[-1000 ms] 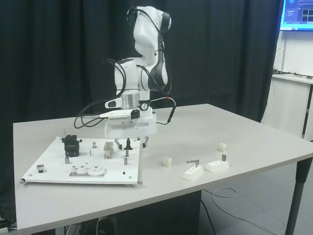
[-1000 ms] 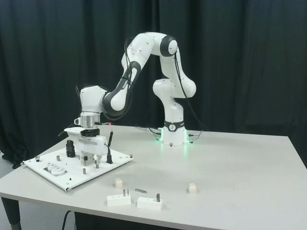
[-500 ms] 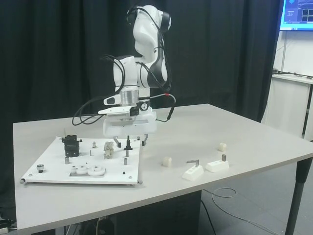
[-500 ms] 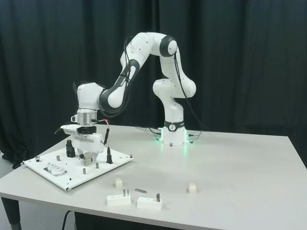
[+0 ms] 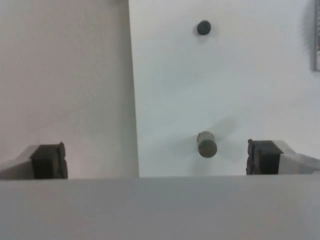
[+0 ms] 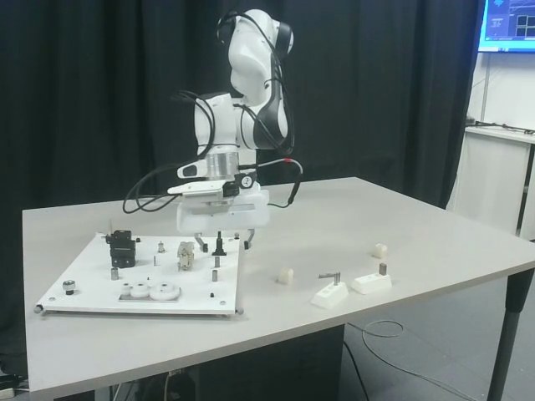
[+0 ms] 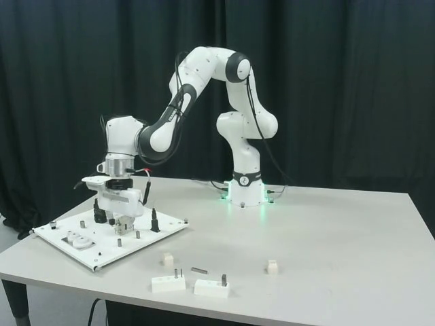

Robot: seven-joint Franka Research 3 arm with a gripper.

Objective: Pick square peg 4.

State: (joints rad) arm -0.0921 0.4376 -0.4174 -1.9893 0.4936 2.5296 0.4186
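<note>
Looking down my wrist, my end effector (image 5: 155, 160) spreads wide over the board (image 5: 225, 90), a peg (image 5: 206, 144), perhaps peg 4, nearer one finger. Both room views show me hovering above it; descending off-centre could knock it.

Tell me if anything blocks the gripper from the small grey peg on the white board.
Nothing visible does: the small grey peg stands unobstructed on the white board, between the black pads of the open gripper.

You see a white arm (image 7: 178, 102), white board (image 6: 146, 280) on a grey worktop (image 7: 326, 238) — black curtain (image 7: 340, 88) behind, plain.
</note>
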